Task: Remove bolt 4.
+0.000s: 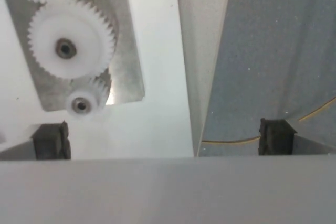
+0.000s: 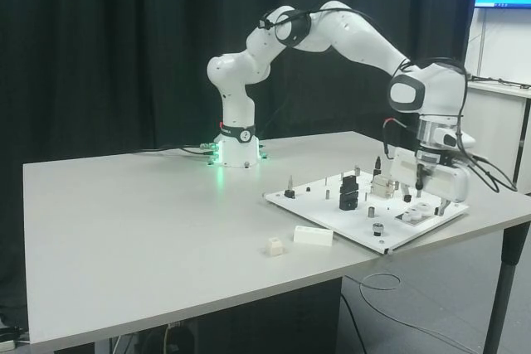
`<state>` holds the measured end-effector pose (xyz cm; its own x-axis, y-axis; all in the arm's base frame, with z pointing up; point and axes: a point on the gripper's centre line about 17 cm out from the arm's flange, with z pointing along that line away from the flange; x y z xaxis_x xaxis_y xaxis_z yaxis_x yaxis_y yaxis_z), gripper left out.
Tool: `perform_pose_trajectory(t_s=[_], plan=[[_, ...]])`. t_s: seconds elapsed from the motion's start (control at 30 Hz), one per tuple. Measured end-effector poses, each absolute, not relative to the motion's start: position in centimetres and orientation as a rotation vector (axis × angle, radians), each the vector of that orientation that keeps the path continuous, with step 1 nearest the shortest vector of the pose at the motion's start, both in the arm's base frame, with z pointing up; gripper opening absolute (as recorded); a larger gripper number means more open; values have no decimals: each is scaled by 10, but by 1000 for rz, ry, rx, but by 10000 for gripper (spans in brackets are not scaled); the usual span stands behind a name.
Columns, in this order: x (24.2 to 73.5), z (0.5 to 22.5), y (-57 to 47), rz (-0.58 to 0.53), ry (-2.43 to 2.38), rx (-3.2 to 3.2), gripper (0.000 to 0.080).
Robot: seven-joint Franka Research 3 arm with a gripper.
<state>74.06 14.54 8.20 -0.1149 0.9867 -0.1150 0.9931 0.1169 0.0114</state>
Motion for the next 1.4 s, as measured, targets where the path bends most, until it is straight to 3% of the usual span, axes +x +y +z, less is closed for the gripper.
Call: perform_pose_trajectory(t_s=[1.4], plan=[[735, 123, 152, -152, 2230, 2093, 800]])
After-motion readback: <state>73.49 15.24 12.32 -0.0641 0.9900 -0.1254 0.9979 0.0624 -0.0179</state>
